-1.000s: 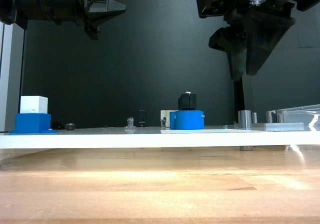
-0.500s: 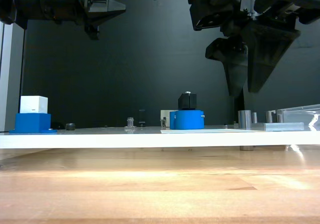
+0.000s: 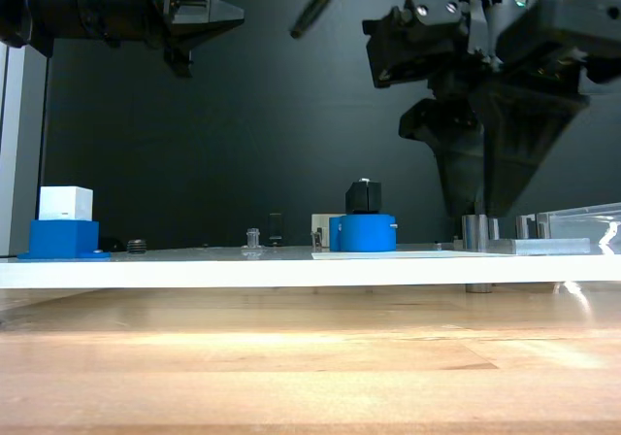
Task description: Remove the 16mm cylinder and place in the container
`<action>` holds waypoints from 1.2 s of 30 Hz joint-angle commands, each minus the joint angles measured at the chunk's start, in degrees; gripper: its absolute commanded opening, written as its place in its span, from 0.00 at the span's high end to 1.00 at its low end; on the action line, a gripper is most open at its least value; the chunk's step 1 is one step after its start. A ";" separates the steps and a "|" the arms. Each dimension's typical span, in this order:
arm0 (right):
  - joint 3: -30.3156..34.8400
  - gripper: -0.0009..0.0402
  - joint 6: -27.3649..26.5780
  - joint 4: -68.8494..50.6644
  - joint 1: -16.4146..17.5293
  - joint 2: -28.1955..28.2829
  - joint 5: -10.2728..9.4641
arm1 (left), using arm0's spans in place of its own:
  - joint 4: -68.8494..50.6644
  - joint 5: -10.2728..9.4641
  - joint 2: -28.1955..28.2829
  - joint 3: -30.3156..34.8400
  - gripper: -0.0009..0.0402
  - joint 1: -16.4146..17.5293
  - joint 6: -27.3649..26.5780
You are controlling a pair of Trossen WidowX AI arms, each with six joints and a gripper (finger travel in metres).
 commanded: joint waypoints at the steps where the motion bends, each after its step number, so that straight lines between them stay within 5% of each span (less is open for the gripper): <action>1: -1.62 0.46 0.24 2.29 0.07 -0.02 -0.42 | 0.00 0.02 0.00 0.02 0.98 0.02 0.02; 8: -1.88 0.51 -0.24 2.64 0.15 -0.02 -0.35 | 0.00 0.02 0.00 0.02 0.98 0.00 0.02; 29: -1.97 0.98 -0.26 2.69 0.15 -0.11 -0.37 | 0.00 0.02 0.00 0.02 0.98 0.00 0.02; 36: -1.97 0.97 -0.26 2.36 0.11 -1.42 -0.35 | 0.00 0.00 0.00 0.02 0.98 0.00 0.02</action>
